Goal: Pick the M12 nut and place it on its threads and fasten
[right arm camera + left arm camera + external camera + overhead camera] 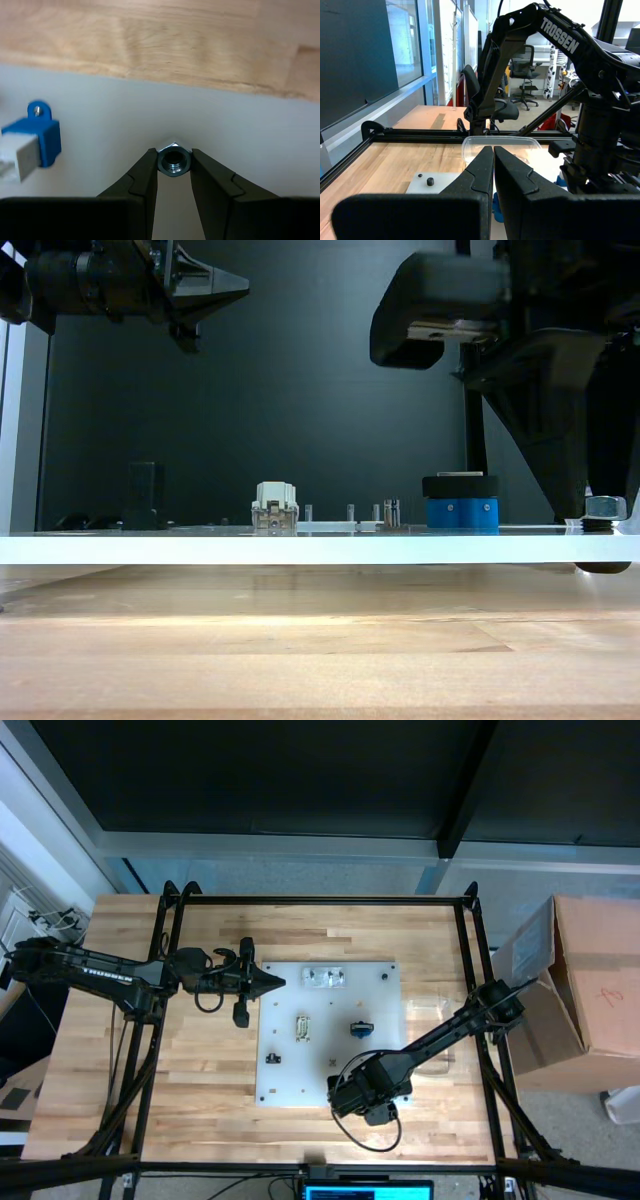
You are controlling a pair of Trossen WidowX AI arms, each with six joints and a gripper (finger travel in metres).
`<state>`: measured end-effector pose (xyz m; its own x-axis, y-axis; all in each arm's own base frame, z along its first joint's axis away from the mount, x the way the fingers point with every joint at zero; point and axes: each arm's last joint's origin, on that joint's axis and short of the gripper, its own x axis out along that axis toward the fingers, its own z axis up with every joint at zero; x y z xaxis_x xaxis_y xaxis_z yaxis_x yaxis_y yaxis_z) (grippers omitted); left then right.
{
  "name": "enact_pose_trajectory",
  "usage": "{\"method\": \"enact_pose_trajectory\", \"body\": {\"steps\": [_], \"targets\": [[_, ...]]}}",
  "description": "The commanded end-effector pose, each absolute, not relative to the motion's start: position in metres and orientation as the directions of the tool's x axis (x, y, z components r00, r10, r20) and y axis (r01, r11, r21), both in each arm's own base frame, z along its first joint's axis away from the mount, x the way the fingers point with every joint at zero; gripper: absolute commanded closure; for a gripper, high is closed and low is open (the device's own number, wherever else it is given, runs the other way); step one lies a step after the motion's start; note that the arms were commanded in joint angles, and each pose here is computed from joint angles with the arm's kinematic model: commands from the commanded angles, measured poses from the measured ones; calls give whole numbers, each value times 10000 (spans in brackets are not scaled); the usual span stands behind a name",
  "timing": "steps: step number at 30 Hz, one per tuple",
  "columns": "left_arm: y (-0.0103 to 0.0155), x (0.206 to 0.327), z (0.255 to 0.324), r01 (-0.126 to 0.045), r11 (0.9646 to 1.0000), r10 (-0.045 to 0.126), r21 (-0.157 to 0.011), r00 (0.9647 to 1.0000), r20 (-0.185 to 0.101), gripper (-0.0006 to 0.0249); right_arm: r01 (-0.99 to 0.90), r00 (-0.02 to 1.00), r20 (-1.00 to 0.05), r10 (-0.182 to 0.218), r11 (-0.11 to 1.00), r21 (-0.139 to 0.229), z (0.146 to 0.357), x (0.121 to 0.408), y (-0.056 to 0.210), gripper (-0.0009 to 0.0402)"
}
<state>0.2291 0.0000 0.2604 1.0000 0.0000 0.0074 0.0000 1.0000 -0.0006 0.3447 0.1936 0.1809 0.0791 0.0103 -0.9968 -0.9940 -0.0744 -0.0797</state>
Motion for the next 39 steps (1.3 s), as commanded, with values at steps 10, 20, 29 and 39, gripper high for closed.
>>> {"method": "enact_pose_trajectory", "body": {"steps": [10, 20, 29, 39], "targets": [[0, 2292, 2605, 0, 10000, 0, -6, 10000, 82, 243, -9398, 793, -9968, 137, 3343, -702, 1802, 3483, 1878, 393], [0, 2292, 2605, 0, 10000, 0, -6, 10000, 82, 243, -8169, 664, -9978, 70, 5745, -504, 1790, 3472, 1864, 393], [0, 2292, 2605, 0, 10000, 0, -6, 10000, 82, 243, -5442, 487, -9988, -27, 8385, -288, 1789, 3458, 1848, 393], [0, 2292, 2605, 0, 10000, 0, -6, 10000, 82, 243, -2438, 462, -9989, -44, 9697, -156, 1789, 3455, 1846, 393]]}}
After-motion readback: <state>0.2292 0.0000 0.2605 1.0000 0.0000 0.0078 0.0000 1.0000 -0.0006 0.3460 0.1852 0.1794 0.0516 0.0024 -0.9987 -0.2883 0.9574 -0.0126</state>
